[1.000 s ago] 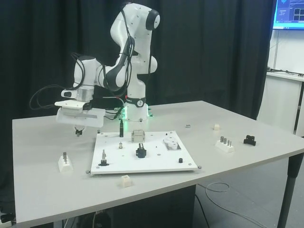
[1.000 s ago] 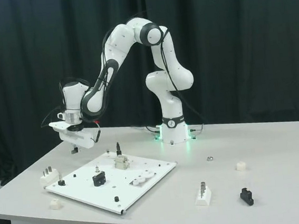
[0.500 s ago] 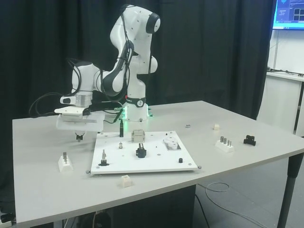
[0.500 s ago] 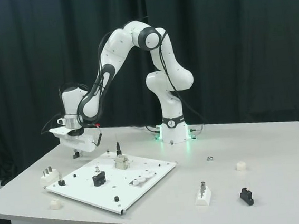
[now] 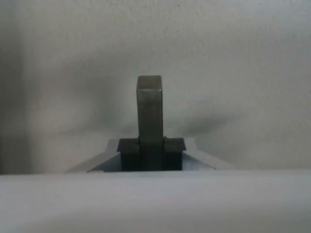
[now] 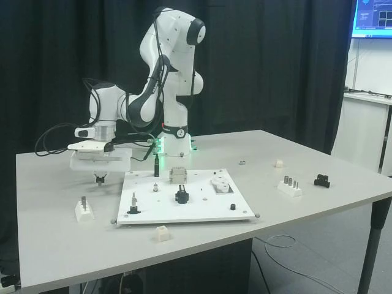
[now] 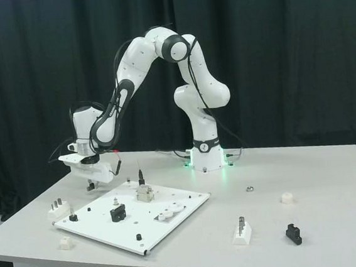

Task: Place square peg 4.

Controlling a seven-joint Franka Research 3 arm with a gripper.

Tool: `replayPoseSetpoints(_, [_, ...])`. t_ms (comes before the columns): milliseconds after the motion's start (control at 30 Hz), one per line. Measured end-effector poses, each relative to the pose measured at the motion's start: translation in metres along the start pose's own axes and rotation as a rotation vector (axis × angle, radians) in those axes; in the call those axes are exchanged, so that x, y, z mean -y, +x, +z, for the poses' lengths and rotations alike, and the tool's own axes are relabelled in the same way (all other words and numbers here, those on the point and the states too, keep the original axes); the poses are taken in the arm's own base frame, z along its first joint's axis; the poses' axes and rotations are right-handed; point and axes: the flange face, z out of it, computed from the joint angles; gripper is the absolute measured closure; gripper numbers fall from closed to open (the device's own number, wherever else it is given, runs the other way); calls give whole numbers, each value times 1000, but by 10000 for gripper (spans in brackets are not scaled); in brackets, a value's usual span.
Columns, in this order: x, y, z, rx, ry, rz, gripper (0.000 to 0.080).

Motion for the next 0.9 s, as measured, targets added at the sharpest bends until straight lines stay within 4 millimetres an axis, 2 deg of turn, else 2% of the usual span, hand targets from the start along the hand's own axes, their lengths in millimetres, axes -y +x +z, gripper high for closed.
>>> replayPoseSetpoints(367, [-5,3,8,4,19,-17,709])
replayPoseSetpoints(400, [-6,4,9,4,20,-18,536])
replayPoseSetpoints(567, [-7,6,10,9,23,-17,536])
replayPoseSetpoints(600, [-7,6,10,9,23,-16,156])
replayPoseSetpoints(767, [-6,9,8,8,26,-16,156])
replayPoseSetpoints(800, [-6,10,8,8,27,-16,35])
replayPoseSetpoints(900, [-5,11,7,9,30,-18,35])
